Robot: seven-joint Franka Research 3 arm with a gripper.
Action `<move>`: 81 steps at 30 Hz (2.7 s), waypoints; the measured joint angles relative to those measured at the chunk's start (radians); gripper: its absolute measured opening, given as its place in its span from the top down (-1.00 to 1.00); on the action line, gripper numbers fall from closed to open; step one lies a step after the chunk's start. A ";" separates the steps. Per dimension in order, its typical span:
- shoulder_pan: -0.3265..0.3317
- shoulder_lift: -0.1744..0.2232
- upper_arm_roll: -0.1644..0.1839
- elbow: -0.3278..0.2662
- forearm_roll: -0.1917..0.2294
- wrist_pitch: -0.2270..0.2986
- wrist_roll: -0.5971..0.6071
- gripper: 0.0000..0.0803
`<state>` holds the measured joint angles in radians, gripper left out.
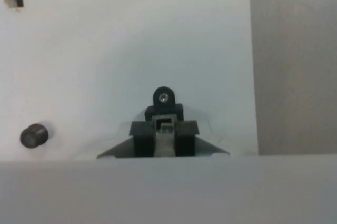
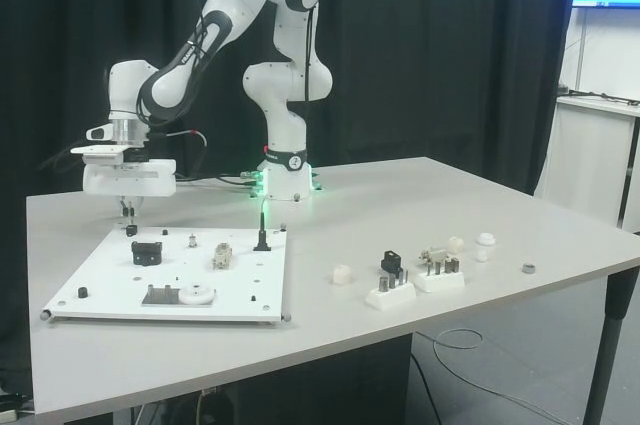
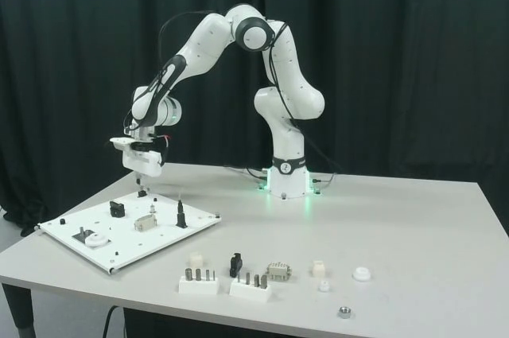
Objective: Insert Ethernet.
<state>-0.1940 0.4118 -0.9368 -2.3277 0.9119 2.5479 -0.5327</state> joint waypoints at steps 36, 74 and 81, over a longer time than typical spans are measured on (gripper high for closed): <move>0.000 0.007 0.003 0.001 0.000 -0.002 0.044 0.81; 0.005 0.022 -0.007 0.007 -0.010 -0.023 0.112 0.82; 0.005 0.023 -0.007 0.007 -0.010 -0.023 0.115 0.82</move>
<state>-0.1894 0.4347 -0.9438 -2.3204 0.9014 2.5250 -0.4181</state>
